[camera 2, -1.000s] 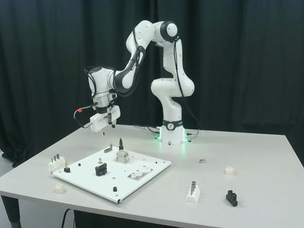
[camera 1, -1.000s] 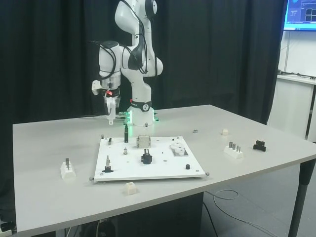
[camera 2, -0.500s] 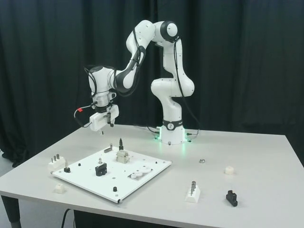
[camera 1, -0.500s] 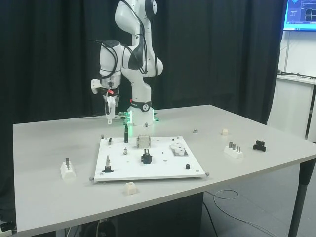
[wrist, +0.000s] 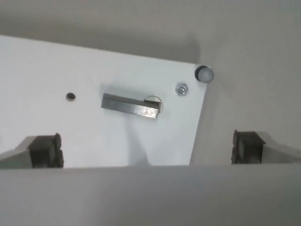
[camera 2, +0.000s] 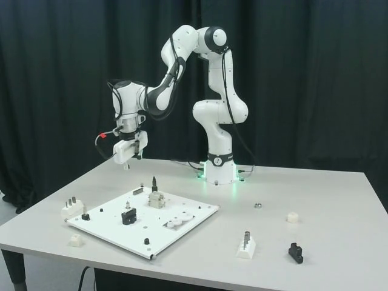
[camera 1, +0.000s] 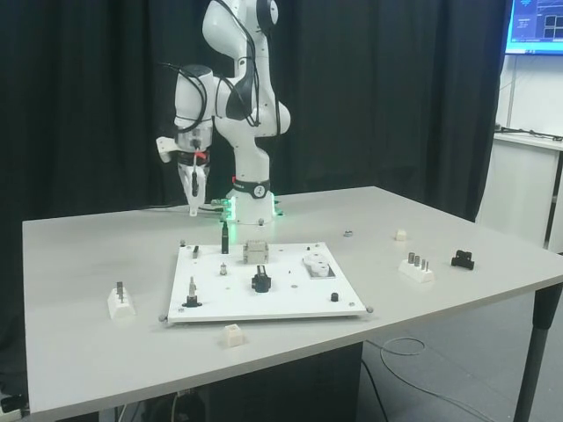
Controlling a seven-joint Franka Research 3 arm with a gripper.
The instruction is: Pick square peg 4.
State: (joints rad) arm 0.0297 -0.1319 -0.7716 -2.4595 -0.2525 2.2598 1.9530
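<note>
End effector (camera 1: 193,207) hung above far corner of white board (camera 1: 281,299), fingers (wrist: 46,149) spread apart, nothing held. Square peg (wrist: 130,106) lay flat on board near that corner, under end effector, beside small nut (wrist: 181,89). Board sat on grey table (camera 1: 88,255).

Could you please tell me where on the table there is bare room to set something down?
The grey table is bare along its far side beside the robot base, and between the white board and the small peg block. The board itself is crowded with fixtures, and the gripper hangs above its far corner.
</note>
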